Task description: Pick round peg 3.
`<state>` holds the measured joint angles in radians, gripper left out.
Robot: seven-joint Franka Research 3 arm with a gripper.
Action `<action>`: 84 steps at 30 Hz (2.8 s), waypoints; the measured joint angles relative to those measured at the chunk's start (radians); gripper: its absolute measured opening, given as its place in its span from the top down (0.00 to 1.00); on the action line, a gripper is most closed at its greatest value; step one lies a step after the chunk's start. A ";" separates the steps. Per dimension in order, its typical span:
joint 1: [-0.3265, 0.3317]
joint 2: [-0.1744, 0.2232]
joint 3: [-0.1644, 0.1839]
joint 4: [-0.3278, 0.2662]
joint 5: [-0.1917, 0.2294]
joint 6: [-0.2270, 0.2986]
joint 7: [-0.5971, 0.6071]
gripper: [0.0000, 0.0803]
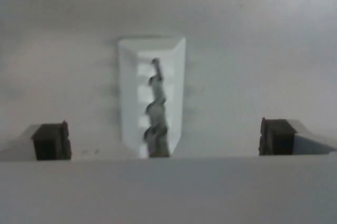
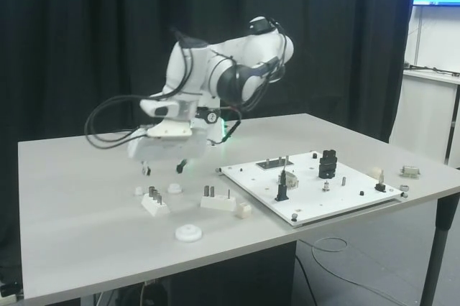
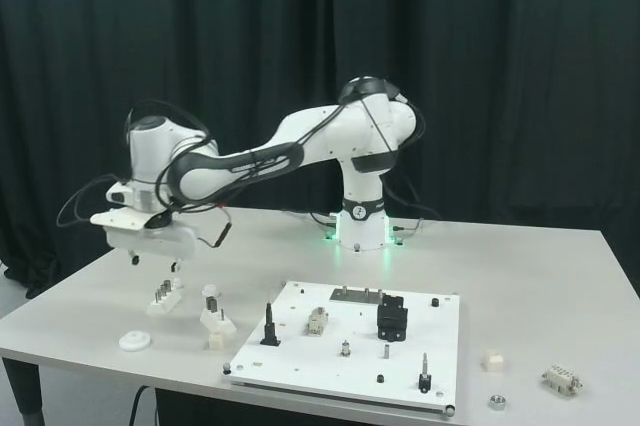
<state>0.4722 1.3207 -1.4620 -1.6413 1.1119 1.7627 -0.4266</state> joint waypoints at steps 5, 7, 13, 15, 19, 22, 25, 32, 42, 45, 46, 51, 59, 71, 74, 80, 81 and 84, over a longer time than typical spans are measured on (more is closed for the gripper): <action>-0.073 0.000 0.045 0.055 0.022 0.007 -0.006 0.00; -0.102 0.000 0.062 0.082 0.023 0.008 -0.006 0.00; -0.176 -0.001 0.111 0.151 0.021 0.006 -0.007 0.00; -0.194 -0.002 0.124 0.169 0.017 0.000 -0.007 0.00; -0.222 -0.005 0.143 0.197 0.001 -0.021 -0.007 0.00; -0.236 -0.006 0.149 0.215 -0.015 -0.046 -0.007 0.00; -0.245 -0.007 0.150 0.229 -0.029 -0.075 -0.007 0.00; -0.253 -0.009 0.150 0.240 -0.054 -0.125 -0.006 0.00; -0.261 -0.009 0.170 0.234 -0.087 -0.153 0.012 0.00; -0.262 -0.009 0.178 0.229 -0.094 -0.153 0.022 0.00; -0.263 -0.010 0.182 0.227 -0.098 -0.153 0.026 0.00; -0.265 -0.010 0.194 0.224 -0.113 -0.153 0.048 0.00; -0.265 -0.020 0.211 0.221 -0.138 -0.152 0.077 0.13; -0.261 -0.034 0.216 0.221 -0.158 -0.155 0.114 0.63; -0.259 -0.035 0.216 0.221 -0.158 -0.157 0.116 0.63; -0.255 -0.037 0.215 0.221 -0.159 -0.159 0.119 0.85; -0.254 -0.037 0.215 0.221 -0.160 -0.159 0.120 0.85; -0.252 -0.040 0.214 0.221 -0.164 -0.160 0.120 0.85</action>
<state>0.2203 1.2809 -1.2477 -1.4206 0.9482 1.6030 -0.3067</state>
